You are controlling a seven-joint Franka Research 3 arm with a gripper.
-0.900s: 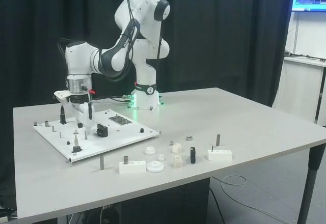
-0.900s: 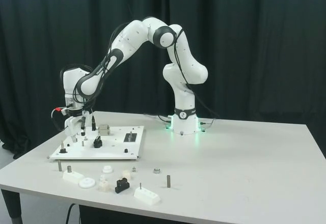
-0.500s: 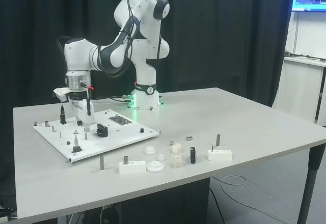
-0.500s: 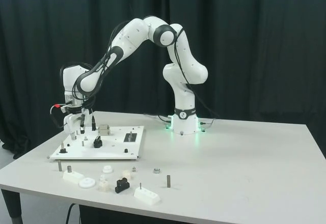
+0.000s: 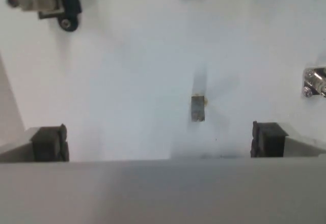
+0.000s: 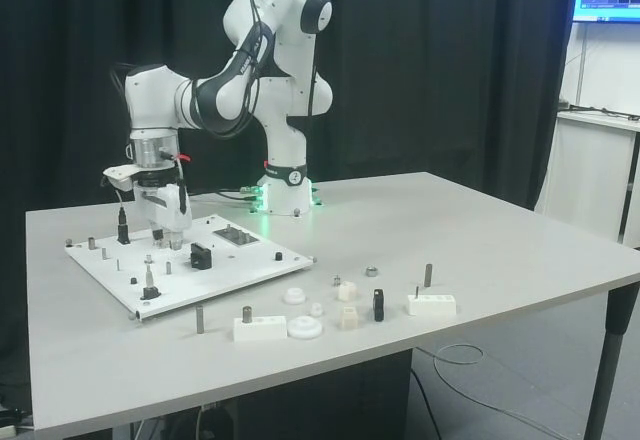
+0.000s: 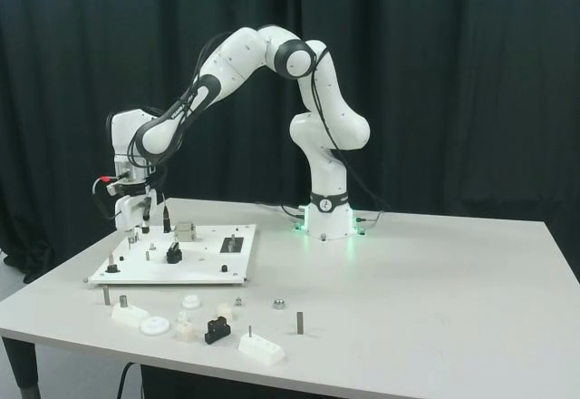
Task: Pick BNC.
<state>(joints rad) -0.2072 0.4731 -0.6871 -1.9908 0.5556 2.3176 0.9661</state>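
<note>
Arm has lifted off the white board vs 0.9 s ago. Pincer pads wide apart, nothing btwn. Likely BNC, upper left of wrist view, sits on board, ungripped, so pick not done, needs re-approach

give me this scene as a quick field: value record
arm: white Franka, reaching over the white board
pincer: open, holding nothing, above the board
below pincer: small grey peg standing on the board
loose parts: white blocks and a black piece on the grey table in front of the board
task state: nothing picked yet
</note>
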